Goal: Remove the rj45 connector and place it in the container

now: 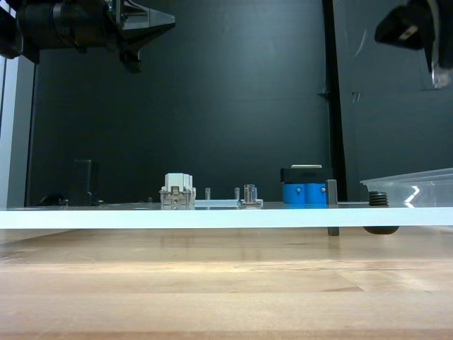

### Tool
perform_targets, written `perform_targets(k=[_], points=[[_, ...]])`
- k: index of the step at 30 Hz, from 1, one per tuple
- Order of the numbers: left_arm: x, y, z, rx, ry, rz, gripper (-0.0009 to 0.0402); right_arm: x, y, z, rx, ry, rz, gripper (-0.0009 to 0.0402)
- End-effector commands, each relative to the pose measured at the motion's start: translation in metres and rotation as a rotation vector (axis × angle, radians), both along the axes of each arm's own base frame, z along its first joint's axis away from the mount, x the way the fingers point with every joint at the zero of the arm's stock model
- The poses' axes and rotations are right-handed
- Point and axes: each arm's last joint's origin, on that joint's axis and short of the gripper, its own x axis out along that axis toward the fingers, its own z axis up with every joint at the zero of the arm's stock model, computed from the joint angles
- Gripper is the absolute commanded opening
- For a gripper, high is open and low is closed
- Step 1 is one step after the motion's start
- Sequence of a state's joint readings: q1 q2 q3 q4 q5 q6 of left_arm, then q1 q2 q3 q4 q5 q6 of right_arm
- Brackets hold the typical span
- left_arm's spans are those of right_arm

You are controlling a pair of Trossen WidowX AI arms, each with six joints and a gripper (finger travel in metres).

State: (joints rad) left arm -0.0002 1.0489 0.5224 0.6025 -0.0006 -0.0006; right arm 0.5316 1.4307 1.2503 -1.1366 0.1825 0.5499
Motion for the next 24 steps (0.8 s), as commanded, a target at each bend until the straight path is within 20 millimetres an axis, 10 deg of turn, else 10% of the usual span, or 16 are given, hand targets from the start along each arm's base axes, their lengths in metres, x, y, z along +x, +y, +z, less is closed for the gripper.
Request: perform_targets(k=[1,24], points=[[0.0,0.0,0.0,0.0,0.0,0.0,0.0001,-0.004,-0.014,-0.004,-0.015,0.007,-0.007,0.0],[0.0,0.0,0.0,0.0,0.0,0.0,0.0001,-0.057,-0.077,-0.039,-0.038,0.041,-0.135,0.0]])
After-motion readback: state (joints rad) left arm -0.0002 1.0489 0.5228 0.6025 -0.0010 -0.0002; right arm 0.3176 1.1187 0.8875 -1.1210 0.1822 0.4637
